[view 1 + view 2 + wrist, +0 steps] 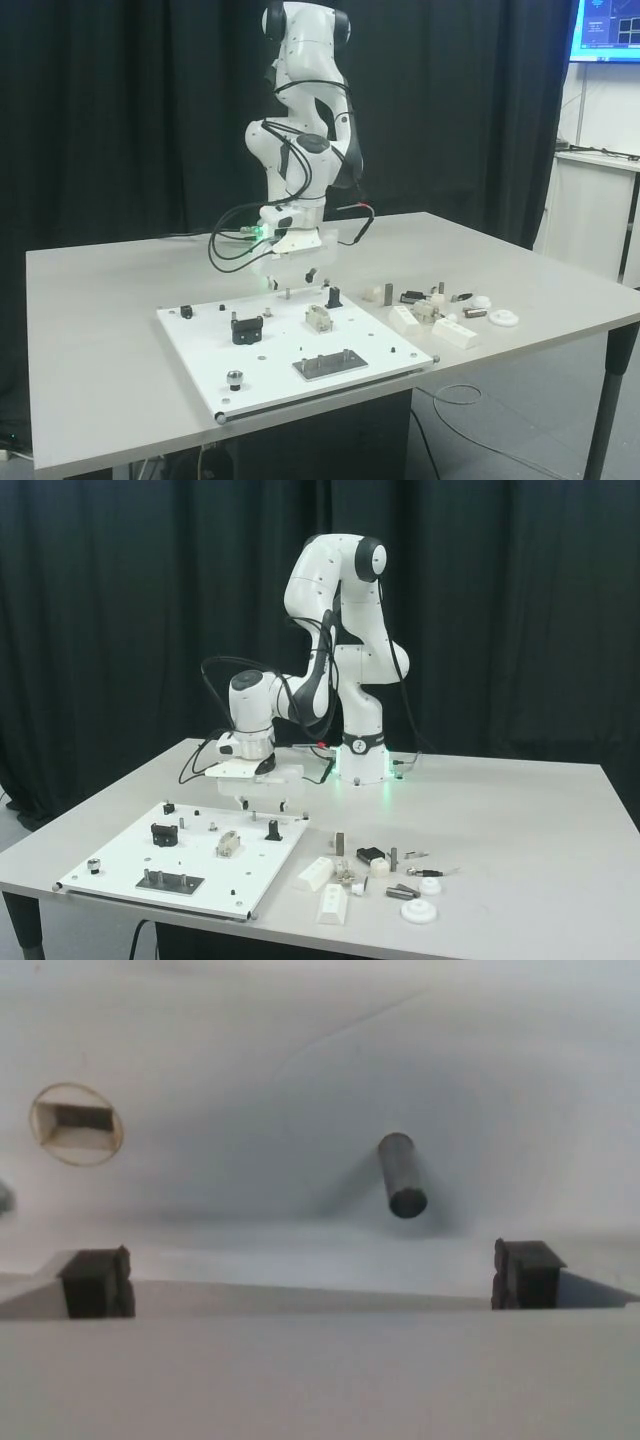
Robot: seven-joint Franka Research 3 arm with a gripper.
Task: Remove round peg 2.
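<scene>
lab | black curtains (120, 610) | grey table (520, 810) | white arm (335, 630)

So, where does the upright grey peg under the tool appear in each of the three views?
Wrist view: the peg stands on the white surface beyond the open tool.
First room view: the peg is near the far edge of the white board, just under the tool.
Second room view: the peg is near the board's far edge, under the tool.
Shared landmark: the tool.
</scene>
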